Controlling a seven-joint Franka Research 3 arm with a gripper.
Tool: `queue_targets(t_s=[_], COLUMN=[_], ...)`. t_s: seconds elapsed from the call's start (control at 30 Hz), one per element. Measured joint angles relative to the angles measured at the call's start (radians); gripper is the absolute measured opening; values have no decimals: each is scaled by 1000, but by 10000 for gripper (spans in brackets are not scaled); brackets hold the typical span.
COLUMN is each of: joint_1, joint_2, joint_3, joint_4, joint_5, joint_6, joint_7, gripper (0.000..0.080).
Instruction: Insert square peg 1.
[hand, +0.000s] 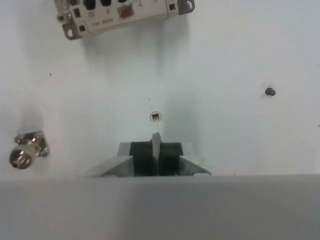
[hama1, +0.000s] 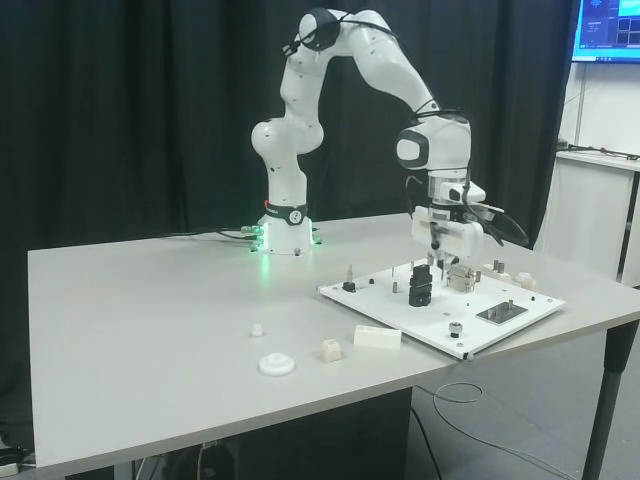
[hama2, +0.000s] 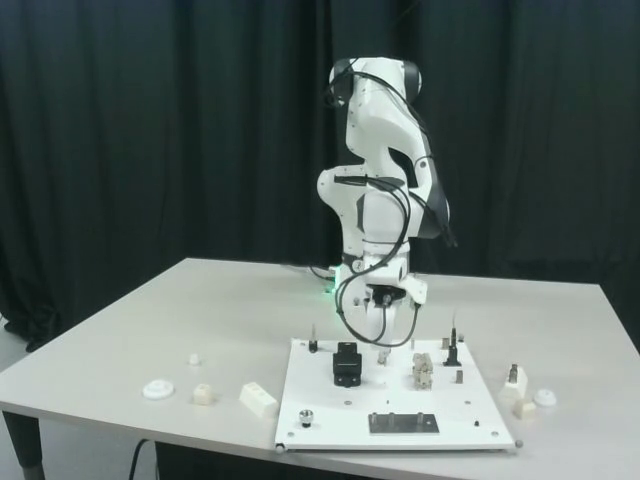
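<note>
My gripper (hand: 156, 152) is shut on a thin grey square peg (hand: 156, 148) that stands upright between the fingers. Just beyond the peg's tip lies a small square hole (hand: 156, 117) in the white board (hand: 230, 60). In the first room view my gripper (hama1: 436, 243) hangs a short way above the white board (hama1: 380, 306), near its middle. From the second room view my gripper (hama2: 385, 322) hovers over the board's (hama2: 310, 420) back half, with the peg pointing down.
On the board stand a white socket block (hand: 120, 15), a metal connector (hand: 25, 152), a black block (hama2: 347, 363), several small pegs and a grey plate (hama2: 403, 423). Loose white parts (hama1: 376, 337) and a white gear (hama1: 276, 365) lie on the grey table.
</note>
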Motion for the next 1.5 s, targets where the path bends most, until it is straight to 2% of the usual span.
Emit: queue_targets(t_s=[0.8, 1.5], joint_1=[0, -2], joint_2=[31, 37], joint_3=[6, 6], joint_4=[1, 1], joint_5=[8, 10], joint_6=[21, 28], joint_7=[-4, -4], gripper=[25, 25])
